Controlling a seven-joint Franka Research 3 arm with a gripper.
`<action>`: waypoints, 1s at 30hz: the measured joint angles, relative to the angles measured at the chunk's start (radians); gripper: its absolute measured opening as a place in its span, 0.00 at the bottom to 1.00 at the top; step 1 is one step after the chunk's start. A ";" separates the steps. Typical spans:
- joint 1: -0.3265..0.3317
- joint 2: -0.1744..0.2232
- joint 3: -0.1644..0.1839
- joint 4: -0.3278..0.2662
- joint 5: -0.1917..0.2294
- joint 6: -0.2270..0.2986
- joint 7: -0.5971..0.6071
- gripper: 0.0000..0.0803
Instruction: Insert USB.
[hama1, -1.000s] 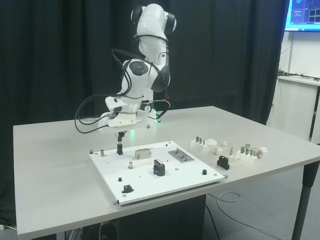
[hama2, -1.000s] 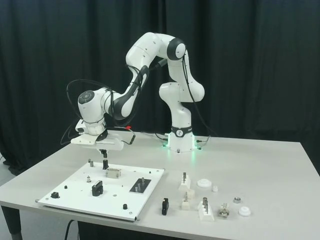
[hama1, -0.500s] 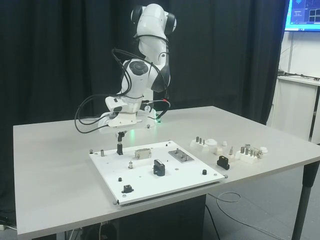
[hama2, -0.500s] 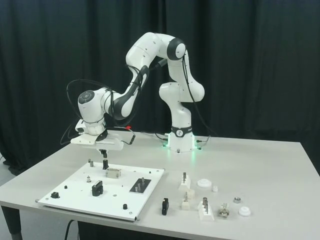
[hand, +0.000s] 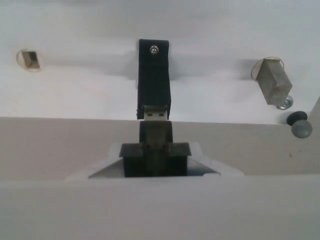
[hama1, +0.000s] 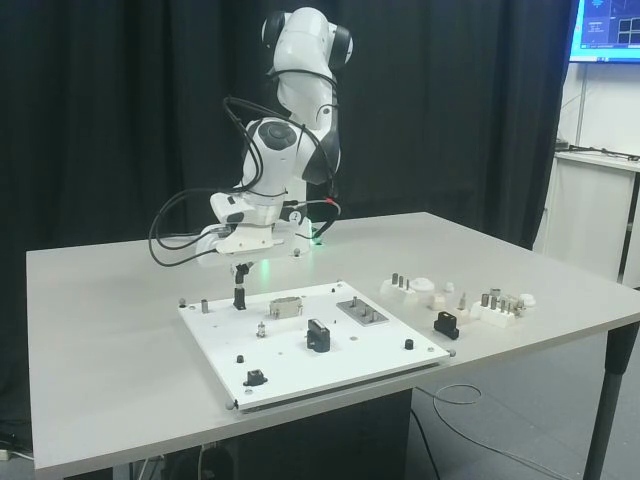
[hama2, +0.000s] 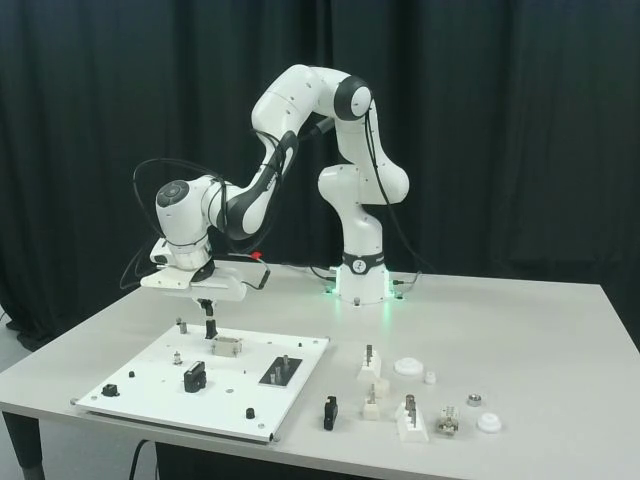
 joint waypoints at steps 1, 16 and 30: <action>0.000 0.000 0.000 0.000 0.000 0.000 0.000 0.12; -0.003 -0.001 0.000 -0.006 0.006 0.001 0.000 0.12; -0.009 -0.006 -0.003 -0.015 0.026 0.006 0.000 0.12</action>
